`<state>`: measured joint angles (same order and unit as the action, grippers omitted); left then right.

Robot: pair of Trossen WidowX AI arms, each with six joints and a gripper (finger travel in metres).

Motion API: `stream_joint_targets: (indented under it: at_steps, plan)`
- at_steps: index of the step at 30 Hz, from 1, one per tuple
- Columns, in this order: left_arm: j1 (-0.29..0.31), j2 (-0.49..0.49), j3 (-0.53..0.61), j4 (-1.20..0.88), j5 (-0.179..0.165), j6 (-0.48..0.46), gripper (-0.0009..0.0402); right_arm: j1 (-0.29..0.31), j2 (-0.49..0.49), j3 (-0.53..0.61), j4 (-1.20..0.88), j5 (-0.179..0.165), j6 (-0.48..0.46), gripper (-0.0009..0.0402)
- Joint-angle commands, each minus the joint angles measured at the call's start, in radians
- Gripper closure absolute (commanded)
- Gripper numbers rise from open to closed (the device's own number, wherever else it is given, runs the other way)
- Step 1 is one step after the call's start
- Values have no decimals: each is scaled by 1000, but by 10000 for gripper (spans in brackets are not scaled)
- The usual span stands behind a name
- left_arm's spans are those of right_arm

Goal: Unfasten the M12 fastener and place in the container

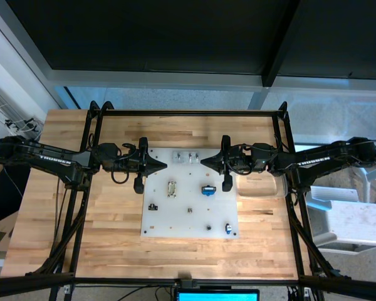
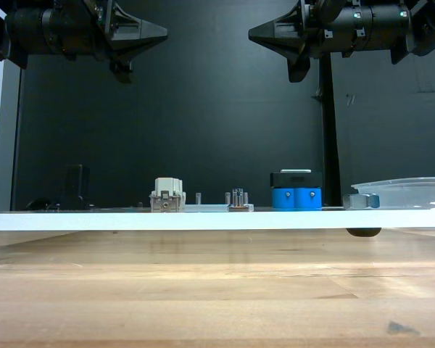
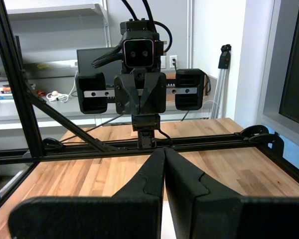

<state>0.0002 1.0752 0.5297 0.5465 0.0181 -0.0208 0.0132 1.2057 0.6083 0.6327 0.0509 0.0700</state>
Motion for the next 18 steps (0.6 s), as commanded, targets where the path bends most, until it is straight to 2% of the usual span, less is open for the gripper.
stream_joint_targets:
  at_steps: [1, 18]
  plan:
    - [0, 0, 0, 0, 0, 0, 393, 3, 0, 0, 0, 0, 0, 393]
    - [0, 0, 0, 1, 0, 0, 393, 5, 0, 6, -9, -2, 19, 393]
